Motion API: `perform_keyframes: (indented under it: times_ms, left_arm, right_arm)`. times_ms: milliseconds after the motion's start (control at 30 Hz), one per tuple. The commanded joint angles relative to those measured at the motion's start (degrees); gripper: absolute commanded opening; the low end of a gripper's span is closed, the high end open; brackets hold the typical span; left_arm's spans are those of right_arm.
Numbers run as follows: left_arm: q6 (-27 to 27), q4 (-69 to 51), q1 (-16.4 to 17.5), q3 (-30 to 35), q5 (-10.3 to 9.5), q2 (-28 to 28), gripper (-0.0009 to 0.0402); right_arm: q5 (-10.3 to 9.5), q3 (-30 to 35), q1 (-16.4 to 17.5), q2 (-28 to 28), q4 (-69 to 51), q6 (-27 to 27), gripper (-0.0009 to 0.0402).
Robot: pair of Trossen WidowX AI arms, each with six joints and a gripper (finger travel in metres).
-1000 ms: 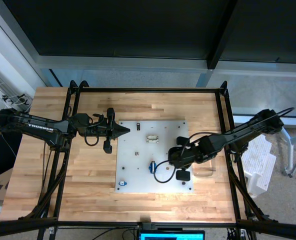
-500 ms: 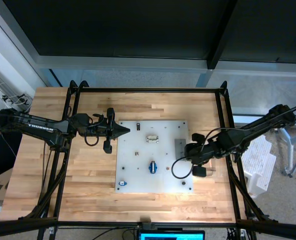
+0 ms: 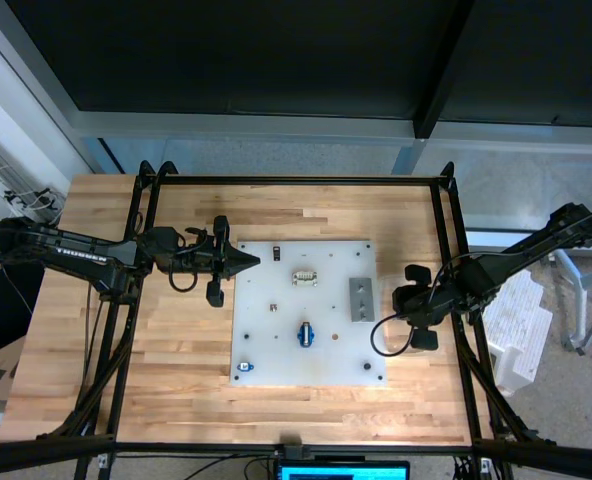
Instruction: Remove the 16mm cylinder and place in the container
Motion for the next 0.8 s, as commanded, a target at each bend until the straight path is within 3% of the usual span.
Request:
perform_keyframes:
  times_ms: [33,467,800]
  left_arm:
    - [0.0,0.0,0.0,0.0,0.02,0.0,0.0000]
    - [0.0,0.0,0.0,0.0,0.02,0.0,0.0000]
    - [0.0,0.0,0.0,0.0,0.02,0.0,0.0000]
  right_arm:
    - [0.00,-1.4,0.7,-1.6,-1.1,0.0,0.0020]
    - [0.02,-5.2,1.9,-4.0,-3.0,1.5,0.0024]
    - [0.07,-5.5,2.1,-3.9,-3.2,2.9,0.0110]
